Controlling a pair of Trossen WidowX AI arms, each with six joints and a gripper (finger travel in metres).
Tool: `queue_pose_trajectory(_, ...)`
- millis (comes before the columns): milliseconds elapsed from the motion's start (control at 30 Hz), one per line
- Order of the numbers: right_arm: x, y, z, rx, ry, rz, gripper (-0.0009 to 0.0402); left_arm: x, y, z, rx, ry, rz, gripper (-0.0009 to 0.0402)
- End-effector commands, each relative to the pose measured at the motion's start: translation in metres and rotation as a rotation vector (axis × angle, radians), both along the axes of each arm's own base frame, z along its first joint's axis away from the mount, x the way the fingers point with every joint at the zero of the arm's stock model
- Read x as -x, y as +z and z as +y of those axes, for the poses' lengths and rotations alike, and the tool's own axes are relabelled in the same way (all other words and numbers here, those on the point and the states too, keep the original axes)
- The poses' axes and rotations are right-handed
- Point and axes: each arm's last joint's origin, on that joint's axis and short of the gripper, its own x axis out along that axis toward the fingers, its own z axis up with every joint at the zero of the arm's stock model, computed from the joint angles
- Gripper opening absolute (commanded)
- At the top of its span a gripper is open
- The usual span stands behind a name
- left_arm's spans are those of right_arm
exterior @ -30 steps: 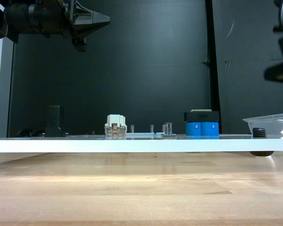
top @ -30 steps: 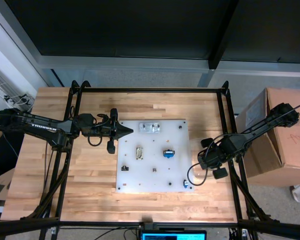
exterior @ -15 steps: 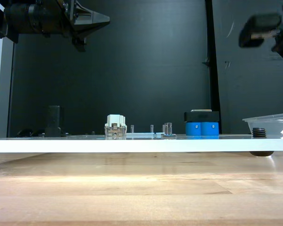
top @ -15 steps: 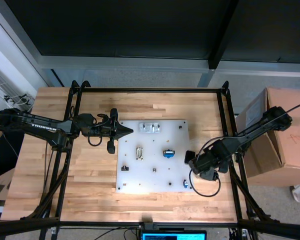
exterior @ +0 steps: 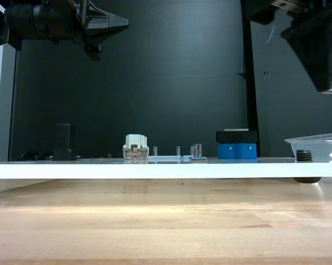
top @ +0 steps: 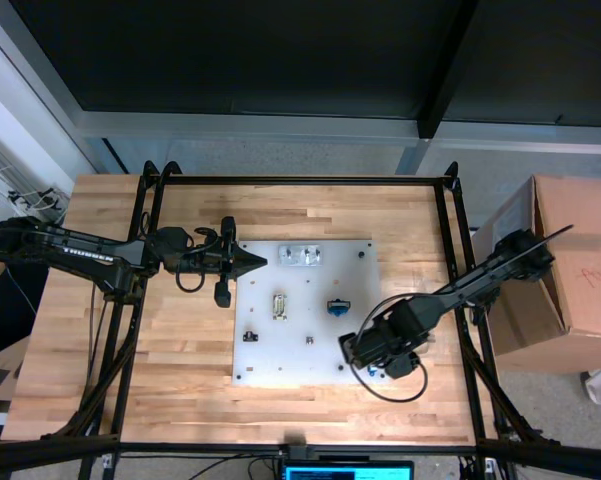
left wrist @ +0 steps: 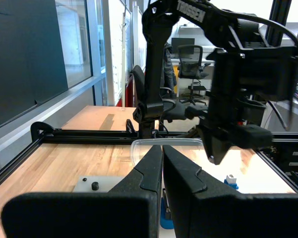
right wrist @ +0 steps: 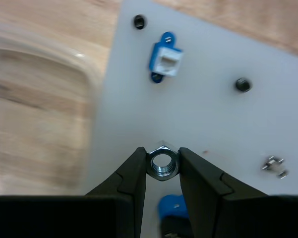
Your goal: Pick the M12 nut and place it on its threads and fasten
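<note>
The small silver hexagonal M12 nut (right wrist: pixel 162 164) was held in the air, clamped by its flats between the two black tapered fingers of the right gripper (right wrist: pixel 162 155). The jaws were closed to the nut's width, and its threaded bore faced the wrist camera. The nut hung above the flat white plastic board (top: pixel 300 300), clear of its seat. The short black ribbed stud (exterior: pixel 304 155) stood bare in the low view, with its ribs exposed.

The clear, thin-walled plastic tray (right wrist: pixel 39 64) lay beside the board's edge. Wood grain showed through the part of it in view, and its contents could not be told.

A blue-and-white socket (right wrist: pixel 164 58) sat on the board near the tray. The right arm reached inward and down from the table's right edge, with its gripper pointing steeply at the board's near right part.

The left gripper (top: pixel 252 262) was raised and roughly level over the board's far left edge. Its wedge-shaped fingers (left wrist: pixel 149 171) were pressed together and gripped nothing. The board rested on a pale butcher-block wooden table (top: pixel 180 350).
</note>
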Motion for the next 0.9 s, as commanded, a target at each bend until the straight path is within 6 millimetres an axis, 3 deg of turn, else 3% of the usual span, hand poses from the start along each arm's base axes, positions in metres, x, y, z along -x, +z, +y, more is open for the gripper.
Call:
queue_pose_trajectory(33,-0.011,-0.005,0.006,0.005,0.024,0.012,0.0007,0.0,0.0,0.0,0.0,0.0,0.0,0.0)
queue_pose_trajectory(500,-0.041,-0.033,0.022,-0.083,0.023,0.026,0.0007,0.0,0.0,0.0,0.0,0.0,-0.001,0.0)
queue_pose_trajectory(700,-0.064,-0.032,0.023,-0.121,0.005,0.015,0.0007,0.0,0.0,0.0,0.0,0.0,0.0,0.0)
queue_pose_trajectory(900,-0.071,-0.036,0.025,-0.105,0.041,0.031,0.0007,0.0,0.0,0.0,0.0,0.0,0.001,0.0)
